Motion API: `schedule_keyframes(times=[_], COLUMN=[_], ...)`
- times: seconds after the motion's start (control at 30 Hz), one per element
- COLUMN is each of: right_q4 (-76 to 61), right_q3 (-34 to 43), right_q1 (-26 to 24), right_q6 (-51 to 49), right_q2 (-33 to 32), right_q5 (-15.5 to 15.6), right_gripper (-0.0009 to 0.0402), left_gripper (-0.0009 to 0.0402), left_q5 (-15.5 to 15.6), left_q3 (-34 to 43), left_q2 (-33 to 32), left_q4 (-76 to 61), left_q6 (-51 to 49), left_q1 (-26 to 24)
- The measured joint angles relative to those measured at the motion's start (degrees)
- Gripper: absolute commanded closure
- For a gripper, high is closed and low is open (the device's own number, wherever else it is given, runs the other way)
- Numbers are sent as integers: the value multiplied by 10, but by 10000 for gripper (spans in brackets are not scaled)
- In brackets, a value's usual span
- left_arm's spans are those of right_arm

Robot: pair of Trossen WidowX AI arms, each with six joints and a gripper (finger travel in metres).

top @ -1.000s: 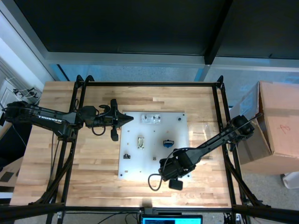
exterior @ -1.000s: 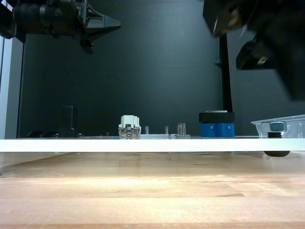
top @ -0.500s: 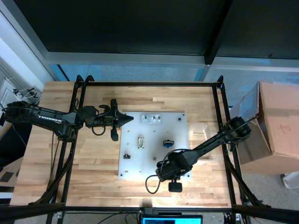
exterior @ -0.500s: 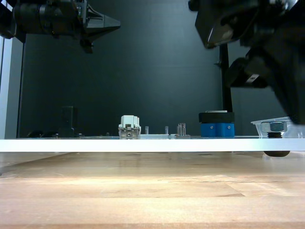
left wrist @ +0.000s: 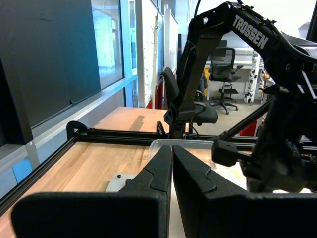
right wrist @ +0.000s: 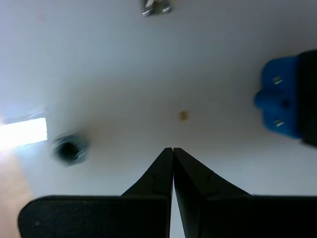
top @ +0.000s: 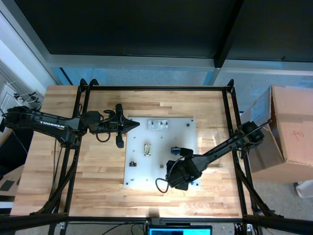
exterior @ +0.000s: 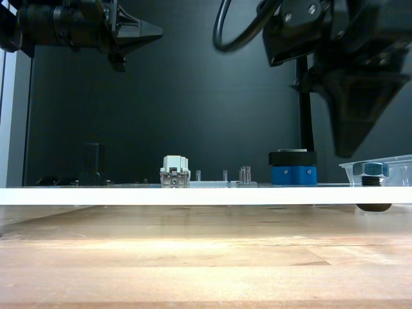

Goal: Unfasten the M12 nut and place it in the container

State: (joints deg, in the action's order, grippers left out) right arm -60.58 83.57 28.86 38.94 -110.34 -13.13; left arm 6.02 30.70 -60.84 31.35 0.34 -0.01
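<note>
M12 nut point(exterior: 368, 170) on its stud point(exterior: 368, 181), lower right | right claw point(exterior: 351, 153) clenched empty beside it — should open, centre, grip | left claw point(exterior: 158, 29) clenched, upper left

place: robotics lab | evidence: Trossen arm point(left wrist: 250, 30); framed wood bench point(top: 98, 166); office chair point(left wrist: 221, 62); glass partitions point(left wrist: 106, 44); cardboard box point(top: 291, 132)

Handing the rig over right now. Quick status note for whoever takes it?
Grippers: left gripper shut and empty, held high over the far left edge of the white board. The right gripper is shut on nothing, pointing down above the board's near right part.
Parts: M12 nut on its stud, ribs showing beneath it, apart from the right fingertips. The container stands behind the stud.
Done: nut not off the stud.
Left: unscrew it, carry it to the container.
</note>
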Motion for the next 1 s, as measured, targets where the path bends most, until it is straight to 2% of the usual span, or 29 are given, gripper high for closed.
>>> schedule_keyframes(times=[0.13, 0.23, 0.3, 0.4, 0.5, 0.6, 0.7, 0.83, 1.0], right_q4=[0, 1, 2, 1, -3, -3, 2, 12, 18], right_q3=[5, 17, 25, 41, 52, 54, 54, 54, 54], right_q1=[1, -1, 0, 0, 0, -1, -2, -3, -6], right_q6=[28, 73, 116, 195, 278, 402, 508, 546, 566], right_q2=[1, 1, 3, 6, 7, 7, 4, -11, -28], right_q5=[25, 67, 93, 113, 114, 113, 128, 129, 127], right_gripper=[393, 386, 369, 329, 280, 229, 185, 144, 133], left_gripper=[393, 393, 393, 393, 393, 393, 393, 393, 393], left_q5=[0, 0, 0, 0, 0, 0, 0, 0, 0], left_q3=[0, 0, 0, 0, 0, 0, 0, 0, 0], left_q2=[0, 0, 0, 0, 0, 0, 0, 0, 0], left_q4=[0, 0, 0, 0, 0, 0, 0, 0, 0], left_q6=[0, 0, 0, 0, 0, 0, 0, 0, 0], left_q1=[0, 0, 0, 0, 0, 0, 0, 0, 0])
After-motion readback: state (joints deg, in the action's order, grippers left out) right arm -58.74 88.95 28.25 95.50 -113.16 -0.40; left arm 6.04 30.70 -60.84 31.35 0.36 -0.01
